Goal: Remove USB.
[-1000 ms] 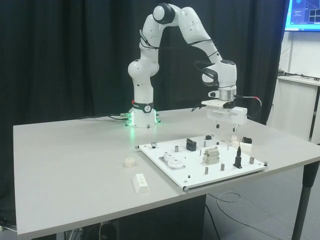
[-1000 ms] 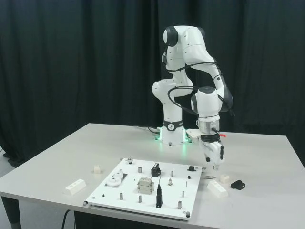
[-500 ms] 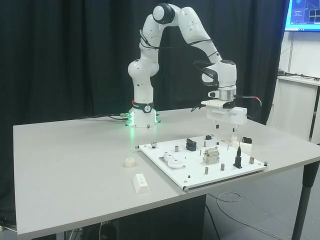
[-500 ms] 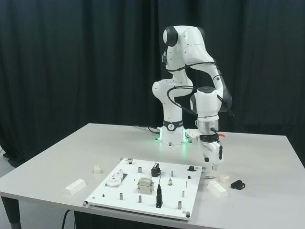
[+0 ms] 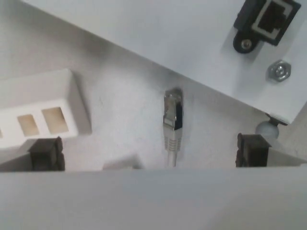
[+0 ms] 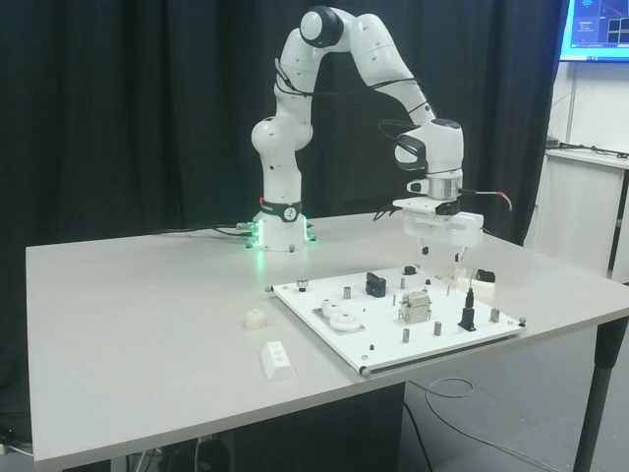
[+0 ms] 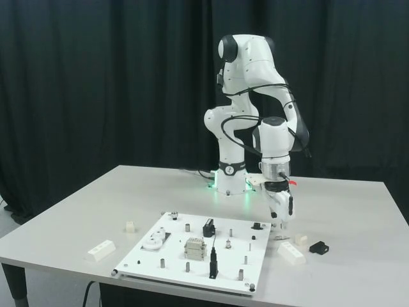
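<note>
One pincer (image 6: 439, 254) hangs over the grey tabletop (image 6: 147, 305), beside the white board (image 6: 324, 295). Its fingers (image 5: 46, 153) are spread, released, around a lying plug (image 5: 172, 123).

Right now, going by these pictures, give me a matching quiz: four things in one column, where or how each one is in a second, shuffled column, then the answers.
Things:
1. pincer
2. black plug
3. grey cable plug
4. base light

Places or states:
A. lying flat on the grey table, beside the board's edge
B. glowing green
C. open, raised in the air over the board's far corner
D. standing upright on the white board

Pairs: 1-C, 2-D, 3-A, 4-B
</note>
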`<state>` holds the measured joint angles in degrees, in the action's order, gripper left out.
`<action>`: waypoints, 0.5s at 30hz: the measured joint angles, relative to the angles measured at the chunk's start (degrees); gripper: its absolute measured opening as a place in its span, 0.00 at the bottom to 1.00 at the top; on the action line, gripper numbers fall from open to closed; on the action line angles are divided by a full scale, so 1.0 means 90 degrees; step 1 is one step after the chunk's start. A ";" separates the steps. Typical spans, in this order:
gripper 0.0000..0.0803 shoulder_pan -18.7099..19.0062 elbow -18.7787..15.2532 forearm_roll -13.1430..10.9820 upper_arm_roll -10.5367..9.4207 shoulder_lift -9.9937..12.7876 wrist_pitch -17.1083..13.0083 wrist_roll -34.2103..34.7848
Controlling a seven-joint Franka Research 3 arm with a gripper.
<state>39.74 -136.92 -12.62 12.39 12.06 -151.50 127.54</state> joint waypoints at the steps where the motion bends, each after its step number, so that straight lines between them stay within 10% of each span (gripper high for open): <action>1: 1.00 0.0000 0.0001 -0.0003 0.0009 0.0000 -0.0001 0.0004; 15: 1.00 0.0000 0.0148 -0.0019 0.0142 0.0000 -0.0003 0.0125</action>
<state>39.75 -135.59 -12.79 13.68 12.06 -151.52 128.67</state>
